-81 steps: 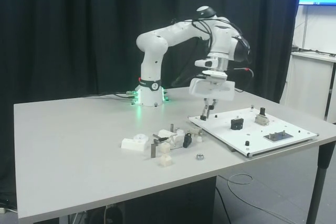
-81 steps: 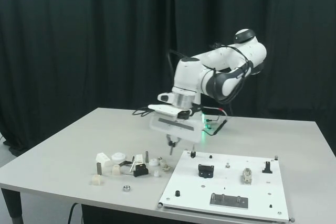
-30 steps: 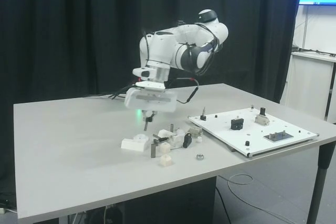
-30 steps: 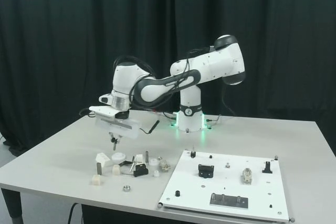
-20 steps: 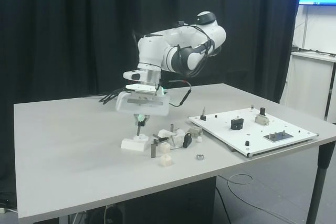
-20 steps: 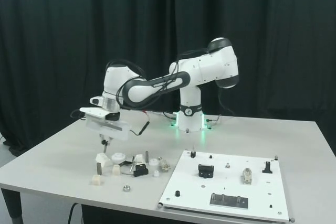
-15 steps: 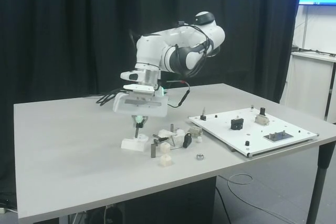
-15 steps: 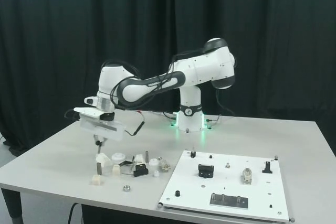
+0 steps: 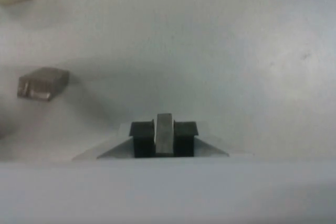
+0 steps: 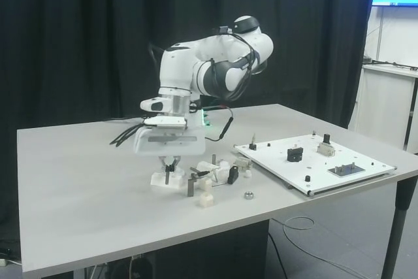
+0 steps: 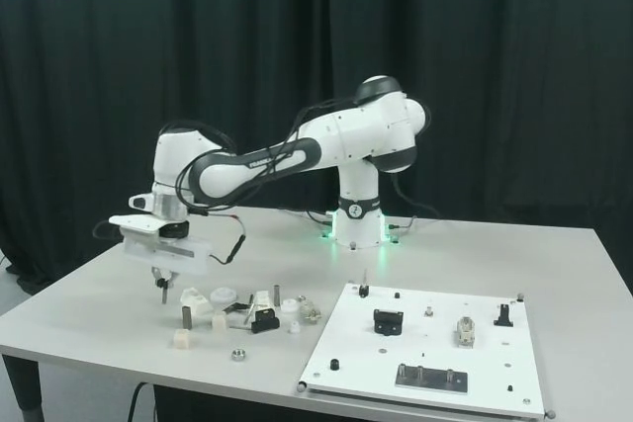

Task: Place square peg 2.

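One white arm holds its pincer low over the grey table, closed on one grey metal square peg. A second grey metal peg stands nearby among the small loose parts. One white assembly board lies at the table's front edge; bare table surrounds the pincer

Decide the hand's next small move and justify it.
Probably lower straight down a little: the hand grips the square peg upright just above the grey table, apart from the loose parts, so it could set it down there.
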`<state>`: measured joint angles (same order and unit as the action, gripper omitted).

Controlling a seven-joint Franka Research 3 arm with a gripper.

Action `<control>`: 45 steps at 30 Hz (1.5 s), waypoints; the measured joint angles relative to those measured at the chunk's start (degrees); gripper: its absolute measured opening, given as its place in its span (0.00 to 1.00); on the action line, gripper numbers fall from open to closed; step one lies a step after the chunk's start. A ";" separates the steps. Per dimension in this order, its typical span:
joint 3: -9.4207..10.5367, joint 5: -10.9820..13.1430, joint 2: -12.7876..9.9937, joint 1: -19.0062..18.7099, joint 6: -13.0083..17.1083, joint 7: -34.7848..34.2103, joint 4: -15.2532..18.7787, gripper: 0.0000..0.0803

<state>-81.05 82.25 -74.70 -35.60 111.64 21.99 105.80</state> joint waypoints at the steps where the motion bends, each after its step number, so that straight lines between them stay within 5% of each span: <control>1: 0.16 -0.14 -0.04 0.65 -0.50 -0.44 -0.75 0.09; 17: 2.16 -5.19 -0.11 8.10 -8.66 -5.35 -10.55 0.09; 32: 5.20 -8.02 -0.13 9.91 -8.82 -5.48 -12.96 0.09; 43: 5.24 -8.72 -0.14 9.53 -8.78 -5.45 -13.25 0.09; 44: 5.23 -8.73 -0.14 9.45 -8.78 -5.45 -13.29 0.25; 45: 5.22 -8.76 -0.14 9.38 -8.77 -5.45 -13.33 0.25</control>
<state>-75.83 73.50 -74.84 -26.22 102.87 16.54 92.47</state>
